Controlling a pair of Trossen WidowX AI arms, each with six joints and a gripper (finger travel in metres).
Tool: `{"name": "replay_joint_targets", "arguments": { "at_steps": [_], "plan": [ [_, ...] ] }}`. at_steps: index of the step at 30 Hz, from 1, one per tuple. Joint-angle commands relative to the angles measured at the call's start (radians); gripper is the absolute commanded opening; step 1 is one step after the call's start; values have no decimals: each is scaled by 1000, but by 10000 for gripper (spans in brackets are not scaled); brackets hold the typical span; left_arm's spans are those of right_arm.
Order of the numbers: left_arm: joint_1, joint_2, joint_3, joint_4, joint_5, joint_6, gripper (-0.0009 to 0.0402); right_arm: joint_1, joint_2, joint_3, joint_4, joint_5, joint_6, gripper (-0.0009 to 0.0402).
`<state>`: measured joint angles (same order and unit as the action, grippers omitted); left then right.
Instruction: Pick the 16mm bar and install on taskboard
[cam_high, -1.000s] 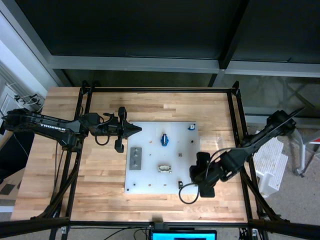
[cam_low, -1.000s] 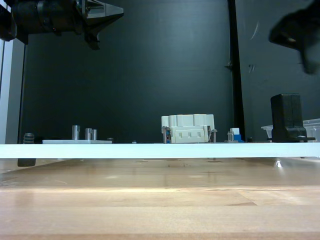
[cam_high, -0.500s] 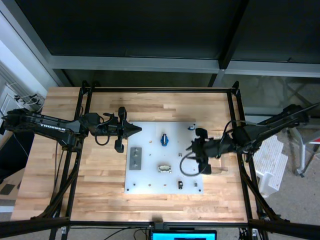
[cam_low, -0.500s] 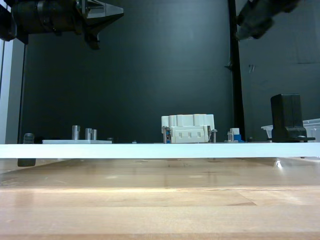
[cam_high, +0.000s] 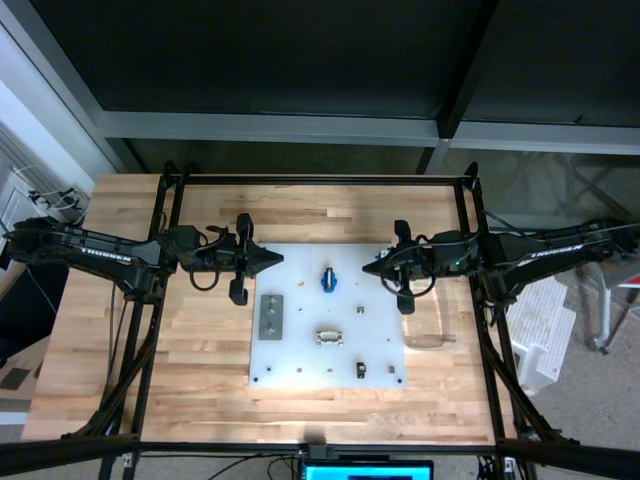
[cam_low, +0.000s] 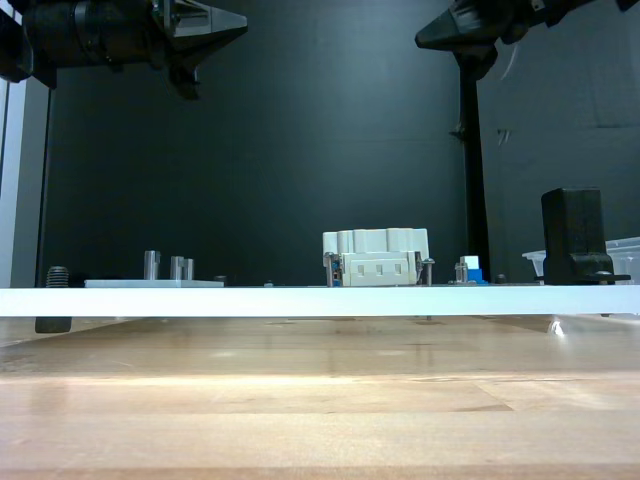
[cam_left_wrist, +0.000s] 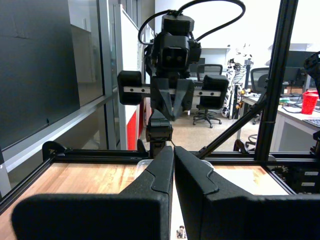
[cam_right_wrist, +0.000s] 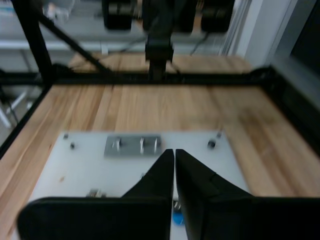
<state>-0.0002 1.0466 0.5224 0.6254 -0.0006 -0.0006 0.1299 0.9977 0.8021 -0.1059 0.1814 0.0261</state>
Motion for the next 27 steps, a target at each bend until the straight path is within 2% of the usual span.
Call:
{"name": "replay_joint_targets", "arguments": {
  "at_steps": [1,5,10,14,27],
  "plan": [
    [0,0,0,0,0,0,0,-35,-21,-32,69,-4,-21,6],
    [0,0,0,0,0,0,0,-76,-44,-77,171,-76,-28,-1],
    [0,0,0,0,0,0,0,-107,-62,-131,294,-84,-34,1],
    [0,0,0,0,0,0,0,-133,-63,-164,364,-131,-33,0],
    [0,0,0,0,0,0,0,-150,-67,-241,496,-134,-30,0]
  ]
}}
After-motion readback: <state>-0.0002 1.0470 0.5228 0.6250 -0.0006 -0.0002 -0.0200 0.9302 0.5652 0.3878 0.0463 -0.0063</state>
